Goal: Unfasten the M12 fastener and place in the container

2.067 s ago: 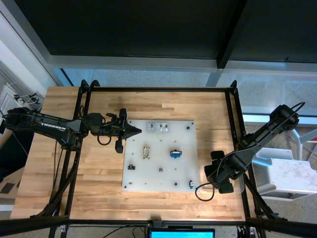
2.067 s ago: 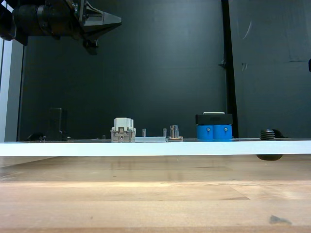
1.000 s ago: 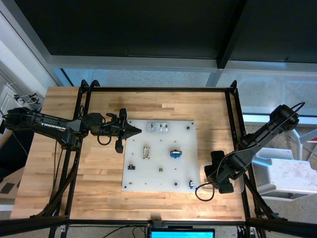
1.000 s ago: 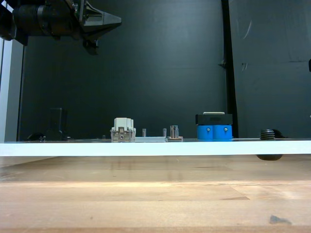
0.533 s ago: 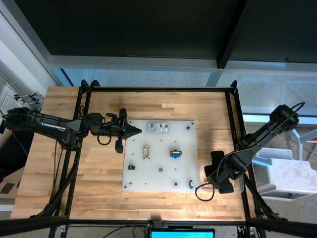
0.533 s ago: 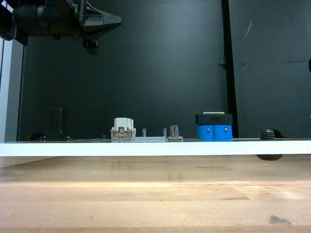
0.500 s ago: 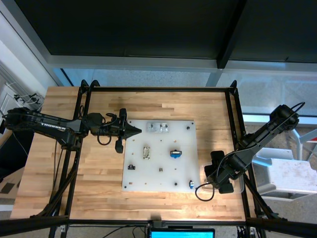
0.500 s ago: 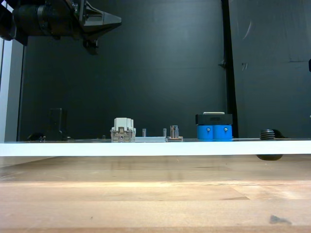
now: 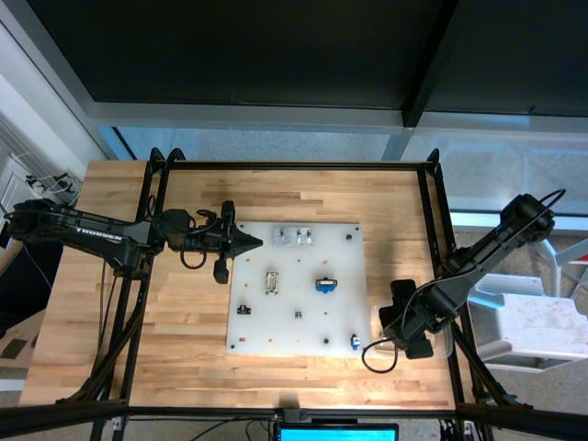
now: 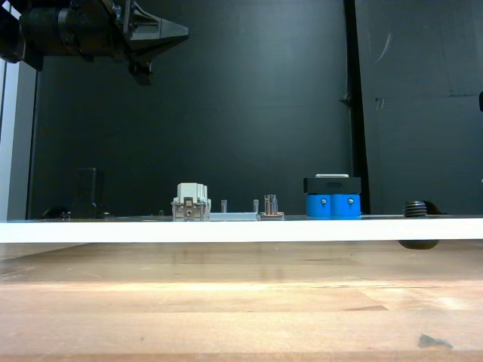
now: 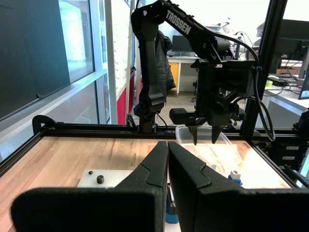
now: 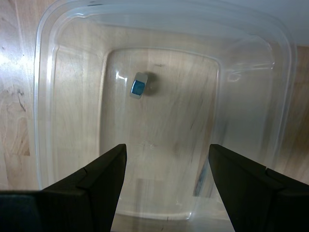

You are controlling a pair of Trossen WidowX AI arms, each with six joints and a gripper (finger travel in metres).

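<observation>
Stillness is the only news: across the last two seconds neither arm nor any part has shifted.

The left gripper (image 9: 250,243) hangs high over the far left edge of the white board (image 9: 276,322), its fingers pressed together and well apart from the work.

Near the board's near right edge the stud (image 10: 416,209) shows bare ribs, so nothing sits on it.

Further right, the right gripper (image 12: 166,153) hovers with fingers spread and empty over the container (image 12: 44,96). On the container's floor lies a small silver piece — the M12 fastener (image 12: 139,85), by my reading — clear of the walls.

The task looks complete. Open air lies straight above the right gripper — the container's walls and the nearby black frame rail (image 9: 445,239) limit sideways moves.
</observation>
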